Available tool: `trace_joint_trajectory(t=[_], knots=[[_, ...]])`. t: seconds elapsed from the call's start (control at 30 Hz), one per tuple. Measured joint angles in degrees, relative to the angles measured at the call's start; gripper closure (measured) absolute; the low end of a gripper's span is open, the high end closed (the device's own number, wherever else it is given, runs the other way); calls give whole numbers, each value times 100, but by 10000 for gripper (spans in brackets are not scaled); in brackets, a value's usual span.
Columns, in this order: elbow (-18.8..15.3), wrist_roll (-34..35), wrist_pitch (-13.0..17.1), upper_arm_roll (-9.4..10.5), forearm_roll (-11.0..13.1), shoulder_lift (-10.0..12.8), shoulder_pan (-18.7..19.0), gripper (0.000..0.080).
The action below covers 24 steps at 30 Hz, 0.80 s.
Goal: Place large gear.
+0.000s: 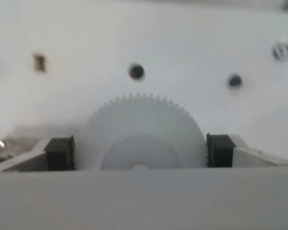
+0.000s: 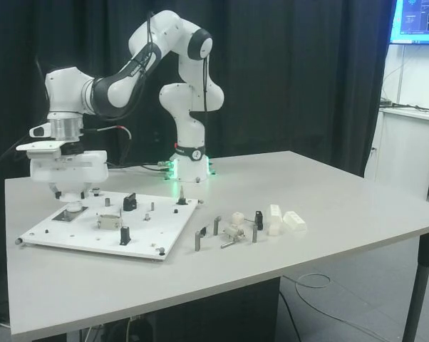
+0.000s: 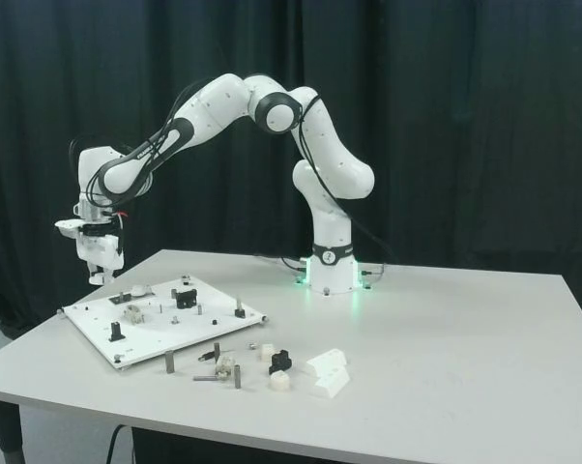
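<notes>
Filling the wrist view's foreground is the gripper's (image 1: 140, 152) own grey housing, and just past it the large gear (image 1: 144, 134) sits white and toothed between the two black pads (image 1: 60, 153), which press on its opposite edges, so the fingers look clenched on it. Directly beneath the held gear lies the white assembly board (image 2: 140, 239), whose dark holes (image 1: 136, 71) show a little ahead of the fingertips. Judging from the room views, the gear hangs just above the board's far corner, near the end of the carry but not yet seated. The risk now is alignment: if the gear's bore comes down off-centre from its peg, the gear could jam or tilt, and letting go then would leave it lying askew on the board. The grip is only on the tooth tips, so a sideways nudge on contact might also let it slip or twist between the pads. Well away from the gripper, beyond the board, small posts and white blocks (image 2: 284, 219) lie loose on the grey table (image 2: 328, 206); black curtains (image 3: 446, 116) close off the room behind the white arm (image 3: 223, 106).
</notes>
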Motion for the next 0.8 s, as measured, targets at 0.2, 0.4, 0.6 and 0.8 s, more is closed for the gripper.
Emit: trace_joint_trajectory(t=[0.2,0.4,0.6,0.8], knots=[[299,0,222,193,0,130,1,207],[763,178,440,309,38,469,-2,207],[1401,681,477,320,93,969,-16,207],[2000,896,435,331,160,1464,-53,207]])
